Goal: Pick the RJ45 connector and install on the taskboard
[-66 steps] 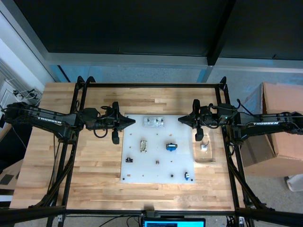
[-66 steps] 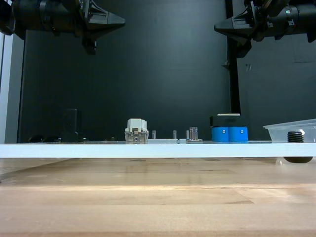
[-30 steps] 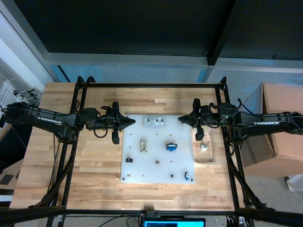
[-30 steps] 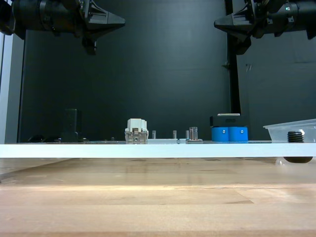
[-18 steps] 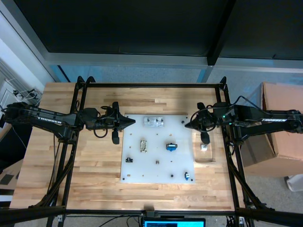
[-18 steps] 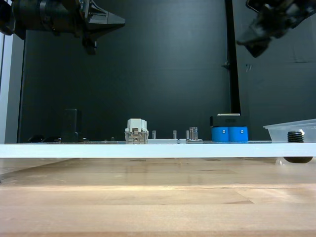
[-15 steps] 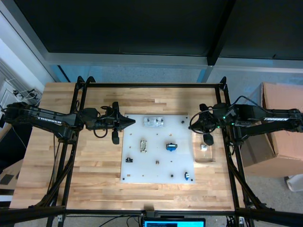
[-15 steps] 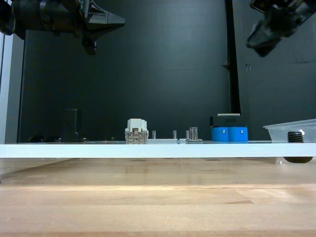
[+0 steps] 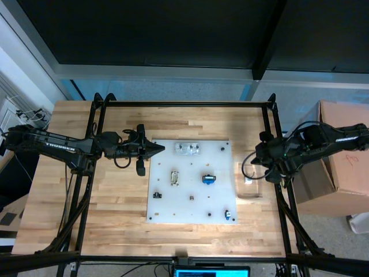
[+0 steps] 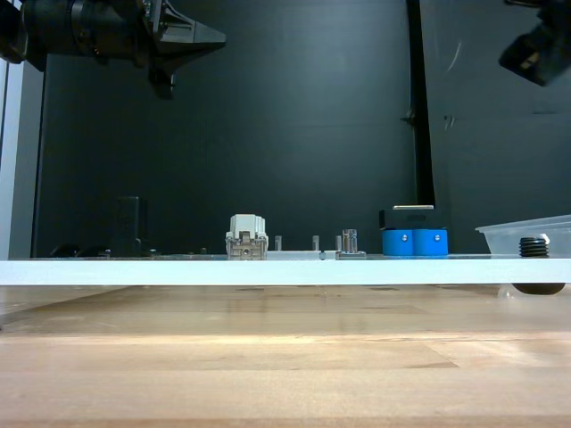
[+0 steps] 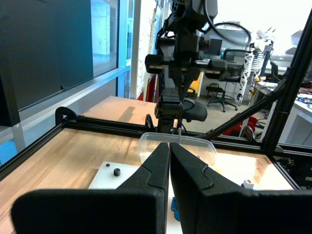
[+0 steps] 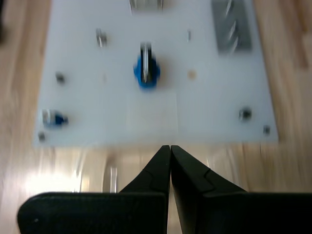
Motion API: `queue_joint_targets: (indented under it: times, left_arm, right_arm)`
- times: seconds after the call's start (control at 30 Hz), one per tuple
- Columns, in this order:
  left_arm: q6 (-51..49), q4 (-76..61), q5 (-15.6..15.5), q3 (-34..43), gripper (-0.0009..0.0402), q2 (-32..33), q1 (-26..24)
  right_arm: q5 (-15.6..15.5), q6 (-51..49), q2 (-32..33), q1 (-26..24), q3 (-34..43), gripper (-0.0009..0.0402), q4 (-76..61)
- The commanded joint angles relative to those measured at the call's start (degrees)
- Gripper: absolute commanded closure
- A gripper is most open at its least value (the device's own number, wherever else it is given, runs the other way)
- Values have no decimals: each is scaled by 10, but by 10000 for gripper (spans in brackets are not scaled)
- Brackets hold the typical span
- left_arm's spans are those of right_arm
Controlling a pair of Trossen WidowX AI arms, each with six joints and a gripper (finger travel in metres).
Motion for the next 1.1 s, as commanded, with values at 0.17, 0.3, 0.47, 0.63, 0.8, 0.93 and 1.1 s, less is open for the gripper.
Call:
queue_joint_targets:
  times: [0.17,0.3,0.47,0.63,0.8,0.93,1.1]
  left_arm:
    - [0,0,0,0,393,0,0]
    - [0,0,0,0,393,0,0]
    - [0,0,0,0,393,0,0]
    - [0,0,0,0,393,0,0]
    - [0,0,0,0,393,0,0]
    - [0,0,0,0,393,0,0]
    - [0,0,0,0,393,0,0]
  right_arm:
    - [0,63,0,49,-1,393,-79]
    - [-1,75,-2,55,-1,393,-118]
    - [-1,77,-2,57,-15,393,-129]
    - [-1,77,4,58,-54,386,-120]
    - [-23,75,20,59,-99,350,-67]
    - [-31,73,30,60,-134,307,-34]
    - [-33,77,41,61,-168,253,-10]
